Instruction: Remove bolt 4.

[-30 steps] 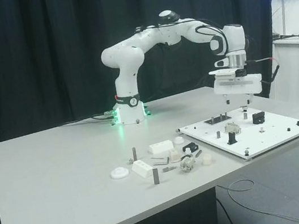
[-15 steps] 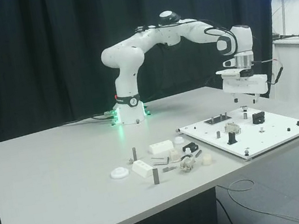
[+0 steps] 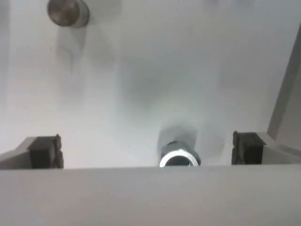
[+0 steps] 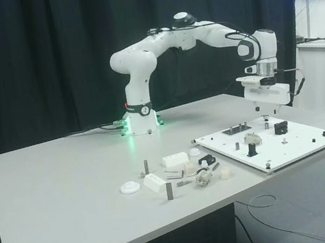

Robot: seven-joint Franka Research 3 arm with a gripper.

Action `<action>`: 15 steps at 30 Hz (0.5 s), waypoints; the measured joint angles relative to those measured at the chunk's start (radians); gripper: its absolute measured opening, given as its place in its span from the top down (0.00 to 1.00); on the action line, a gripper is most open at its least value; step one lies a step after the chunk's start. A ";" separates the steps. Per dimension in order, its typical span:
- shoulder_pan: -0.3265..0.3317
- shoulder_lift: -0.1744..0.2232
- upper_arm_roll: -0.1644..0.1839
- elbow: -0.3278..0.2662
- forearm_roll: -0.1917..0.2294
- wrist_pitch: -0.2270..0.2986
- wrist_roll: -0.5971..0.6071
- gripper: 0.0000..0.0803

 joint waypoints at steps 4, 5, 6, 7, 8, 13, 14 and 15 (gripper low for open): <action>0.005 0.000 0.003 0.000 0.008 0.000 0.023 0.00; 0.006 0.000 0.004 0.000 0.010 0.000 0.027 0.00; 0.008 0.000 0.005 0.000 0.013 0.000 0.030 0.00; 0.009 0.000 0.007 0.000 0.015 0.000 0.034 0.00; 0.011 0.000 0.008 0.000 0.018 0.000 0.037 0.00; 0.021 0.000 0.014 -0.002 0.029 0.000 0.048 0.00; 0.023 0.000 0.015 -0.003 0.031 0.001 0.051 0.00; 0.025 0.000 0.016 -0.003 0.032 0.001 0.052 0.00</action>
